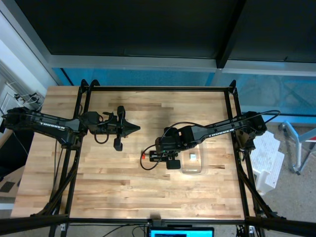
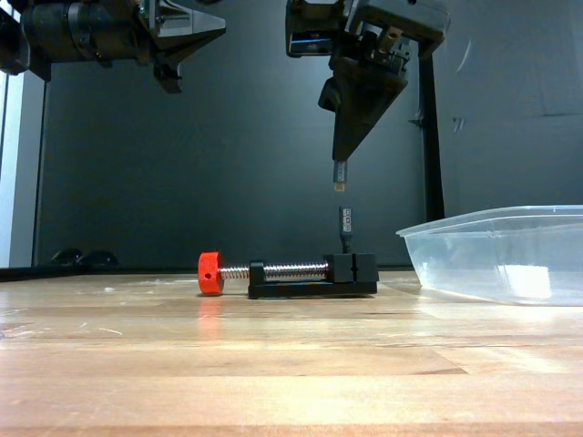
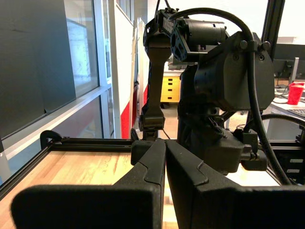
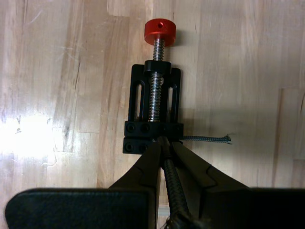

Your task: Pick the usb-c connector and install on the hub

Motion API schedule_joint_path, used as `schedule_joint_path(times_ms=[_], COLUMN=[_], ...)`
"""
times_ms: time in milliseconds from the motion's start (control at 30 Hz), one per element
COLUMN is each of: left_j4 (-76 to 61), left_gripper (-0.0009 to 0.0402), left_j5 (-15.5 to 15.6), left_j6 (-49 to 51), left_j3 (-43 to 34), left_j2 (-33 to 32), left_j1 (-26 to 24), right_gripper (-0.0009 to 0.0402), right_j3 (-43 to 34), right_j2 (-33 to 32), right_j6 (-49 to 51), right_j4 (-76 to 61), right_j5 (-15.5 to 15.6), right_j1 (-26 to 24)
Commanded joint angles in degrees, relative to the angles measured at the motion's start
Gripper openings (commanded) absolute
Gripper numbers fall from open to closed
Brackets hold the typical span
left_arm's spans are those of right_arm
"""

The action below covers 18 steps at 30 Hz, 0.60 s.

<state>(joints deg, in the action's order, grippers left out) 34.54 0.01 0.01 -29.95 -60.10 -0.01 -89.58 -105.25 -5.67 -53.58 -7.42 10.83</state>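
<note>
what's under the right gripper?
The right gripper holds the usb-c connector clear above the hub, which is clamped in the vise. The hub's port is hidden. The left gripper hangs raised, shut, empty.

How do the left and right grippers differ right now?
The left gripper points level, high over the wooden table, fingers shut on nothing; the right gripper points straight down, fingers shut on the small grey usb-c connector. The left is away from the black red-knobbed vise; the right hangs above the dark hub clamped upright in it, connector clear of its seat. Both are black and raised.
</note>
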Motion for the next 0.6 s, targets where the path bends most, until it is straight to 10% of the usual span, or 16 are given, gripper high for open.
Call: schedule_joint_path(times_ms=[33, 600], left_j4=[0.0, 0.0], left_gripper=[0.0, 0.0], left_j5=[0.0, 0.0], left_j6=[0.0, 0.0], left_j3=[0.0, 0.0], left_j2=[0.0, 0.0], left_j1=[0.0, 0.0], right_gripper=[0.0004, 0.0001], right_j3=[-0.1, 0.0], right_j2=[0.5, -0.2], right_j6=[0.0, 0.4], right_j4=[0.1, -0.1], right_j5=[0.0, 2.4], right_j1=[0.0, -0.5])
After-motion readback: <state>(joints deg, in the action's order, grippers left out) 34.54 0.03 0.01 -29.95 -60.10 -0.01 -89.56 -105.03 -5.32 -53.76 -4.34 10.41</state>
